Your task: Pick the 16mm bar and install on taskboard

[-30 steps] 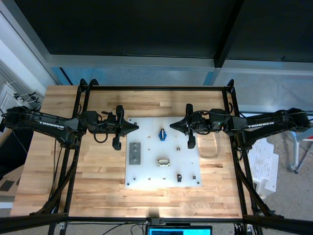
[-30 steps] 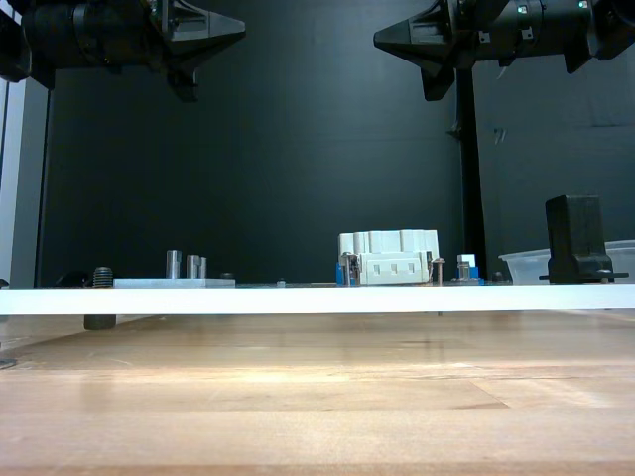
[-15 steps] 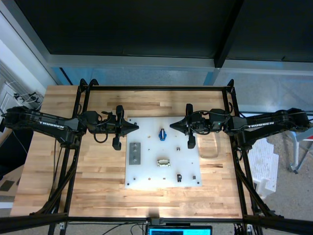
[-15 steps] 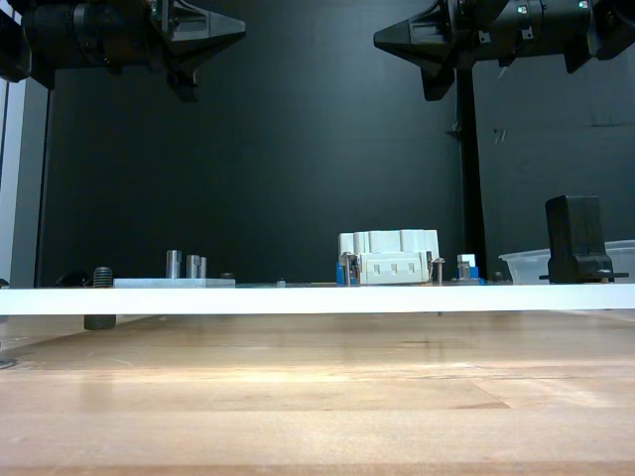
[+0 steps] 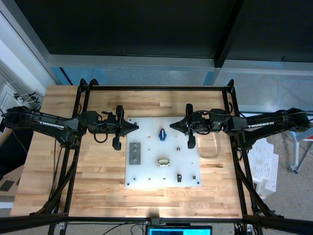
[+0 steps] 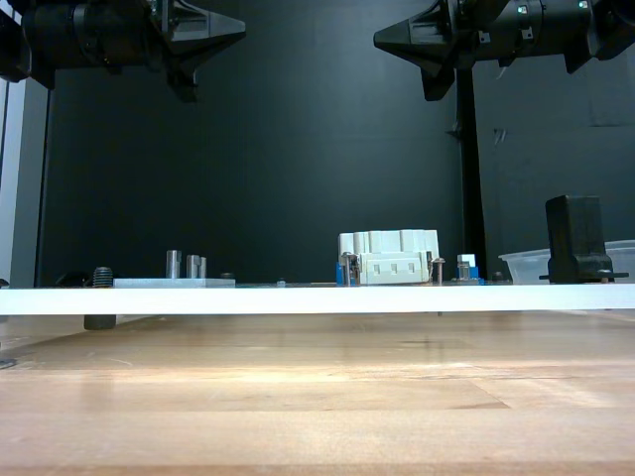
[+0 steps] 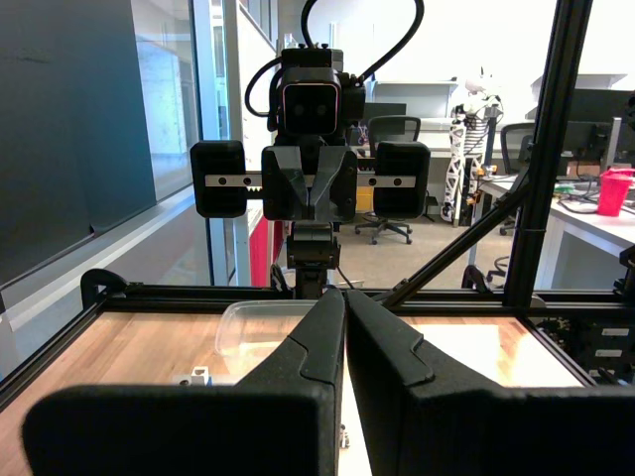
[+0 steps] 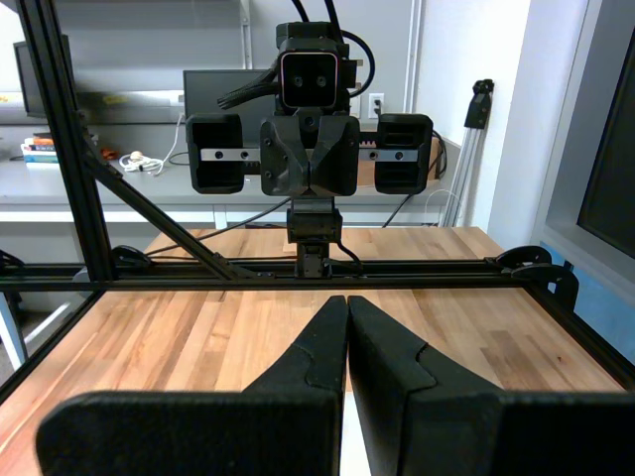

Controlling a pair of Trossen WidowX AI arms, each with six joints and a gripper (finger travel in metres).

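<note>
The white taskboard (image 5: pixel 146 169) lies flat on the table's middle, and its edge (image 6: pixel 298 298) shows in the low view. I cannot single out the 16mm bar in any view. My left gripper (image 5: pixel 137 126) hangs shut and empty, high over the board's far left corner. My right gripper (image 5: pixel 171 126) is shut and empty too, high over the far right part. Their tips face each other across a gap. In the low view both, left gripper (image 6: pixel 241 30) and right gripper (image 6: pixel 377 40), stay far above the board. Each wrist view shows closed fingers (image 7: pixel 327 337) (image 8: pixel 332 342) and the opposite arm.
On the board stand a blue fitting (image 5: pixel 162 133), a grey metal block (image 5: pixel 134 152) with upright pegs (image 6: pixel 185 265), a beige connector (image 5: pixel 164 162) and small black parts (image 5: pixel 179 177). A clear plastic tray (image 5: pixel 209 146) lies by the board's right edge. A black frame (image 5: pixel 156 88) rings the table.
</note>
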